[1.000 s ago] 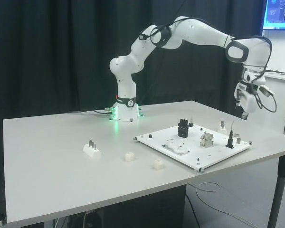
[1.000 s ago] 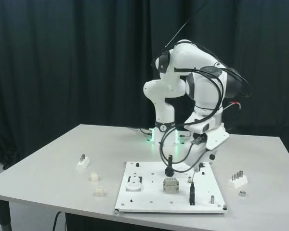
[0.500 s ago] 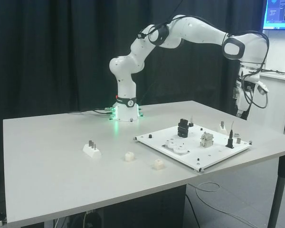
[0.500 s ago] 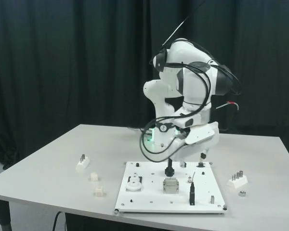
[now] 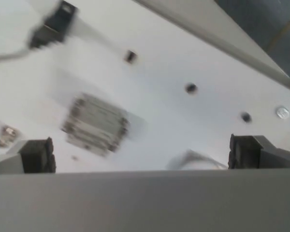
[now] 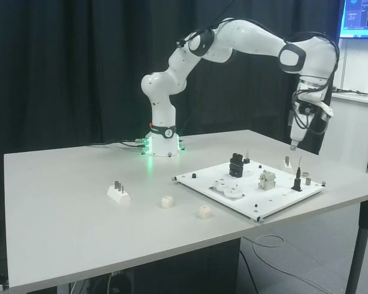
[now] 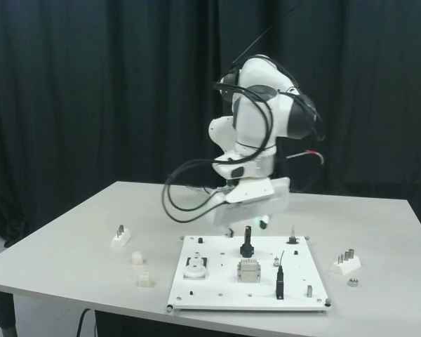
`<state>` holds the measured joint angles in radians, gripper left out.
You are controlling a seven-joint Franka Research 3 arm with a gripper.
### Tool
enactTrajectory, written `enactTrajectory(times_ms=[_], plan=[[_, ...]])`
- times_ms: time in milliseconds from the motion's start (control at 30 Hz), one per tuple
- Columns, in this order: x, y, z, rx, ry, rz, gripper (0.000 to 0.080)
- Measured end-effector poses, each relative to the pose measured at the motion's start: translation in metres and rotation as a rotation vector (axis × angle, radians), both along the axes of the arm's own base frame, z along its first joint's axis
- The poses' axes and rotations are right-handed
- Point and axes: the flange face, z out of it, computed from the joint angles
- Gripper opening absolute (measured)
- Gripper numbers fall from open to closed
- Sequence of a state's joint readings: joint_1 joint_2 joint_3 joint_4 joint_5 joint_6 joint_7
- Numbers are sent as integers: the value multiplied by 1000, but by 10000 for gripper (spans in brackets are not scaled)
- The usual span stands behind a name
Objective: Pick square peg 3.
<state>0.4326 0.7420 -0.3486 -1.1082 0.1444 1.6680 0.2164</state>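
A small white holder (image 7: 346,262) with several upright grey pegs stands on the table to the right of the white board (image 7: 217,289); in the first room view this holder (image 6: 286,163) sits behind the board's far corner. A second white holder (image 6: 118,193) with two pegs stands far to the left. I cannot tell which peg is square peg 3. My gripper (image 6: 293,144) hangs in the air above the board's back edge, well clear of both holders. In the wrist view my gripper (image 5: 140,154) is open, with black pads (image 5: 37,155) wide apart and nothing between them.
The board carries a black post (image 7: 247,242), a grey metal block (image 5: 95,125), a white gear stack (image 7: 194,267), a black plug (image 7: 280,285) and a few small pins. Two white cubes (image 6: 166,201) lie on the table left of the board. A loose nut (image 7: 351,282) lies beside the right holder.
The arm has swung its hand from beyond the table's right side to above the board's back edge, turning the wrist as it went. Nothing on the table has moved.
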Motion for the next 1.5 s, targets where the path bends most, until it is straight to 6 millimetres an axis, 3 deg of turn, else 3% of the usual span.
enactTrajectory(times_ms=[333, 767, 1133, 1500], plan=[[7, -70, 2, -52, 24, 1, 800], [7, -183, -1, -78, 73, -7, 800], [-8, -284, -12, -62, 131, -7, 800], [-35, -372, -32, -31, 172, -9, 800]])
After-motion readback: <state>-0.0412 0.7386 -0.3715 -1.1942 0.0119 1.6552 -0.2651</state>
